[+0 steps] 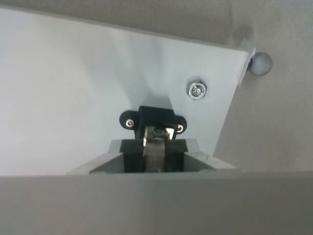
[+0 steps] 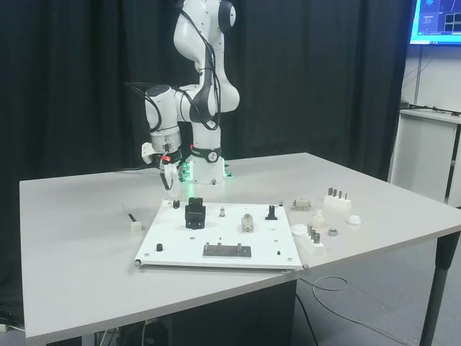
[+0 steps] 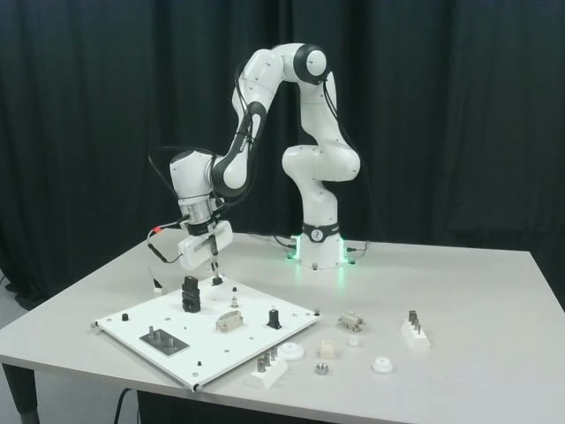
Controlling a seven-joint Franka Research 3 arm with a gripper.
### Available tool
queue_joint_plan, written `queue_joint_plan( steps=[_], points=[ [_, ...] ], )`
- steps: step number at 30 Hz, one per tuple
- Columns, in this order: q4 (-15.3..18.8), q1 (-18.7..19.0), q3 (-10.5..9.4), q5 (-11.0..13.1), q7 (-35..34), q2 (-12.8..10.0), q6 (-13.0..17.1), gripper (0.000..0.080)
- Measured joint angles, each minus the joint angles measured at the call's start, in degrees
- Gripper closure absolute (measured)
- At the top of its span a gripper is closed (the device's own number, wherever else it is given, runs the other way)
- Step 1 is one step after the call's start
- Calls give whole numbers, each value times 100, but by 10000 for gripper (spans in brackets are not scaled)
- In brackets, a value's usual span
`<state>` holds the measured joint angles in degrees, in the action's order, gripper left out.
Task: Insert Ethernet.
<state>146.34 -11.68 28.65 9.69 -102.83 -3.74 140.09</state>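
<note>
While black curtains close off the room behind, a white board (image 2: 216,241) lies on the grey table (image 2: 79,231) (small parts sit loose beside it). Bent over the board's far corner, the arm (image 3: 256,106) points its gripper (image 2: 170,184) down, jaws clamped on the plug (image 1: 155,147). It seems to touch the black socket (image 1: 154,117), though the fingers hide its depth.

White jointed arm (image 3: 256,106) with black joint bands, a black cable, and a green-lit base (image 3: 320,252).
</note>
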Motion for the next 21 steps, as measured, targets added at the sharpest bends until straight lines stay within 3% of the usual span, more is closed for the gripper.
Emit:
queue_joint_plan(
  steps=[21],
  points=[
    [0, 0, 43, 121, 5, -6, 3, 715]
  ],
)
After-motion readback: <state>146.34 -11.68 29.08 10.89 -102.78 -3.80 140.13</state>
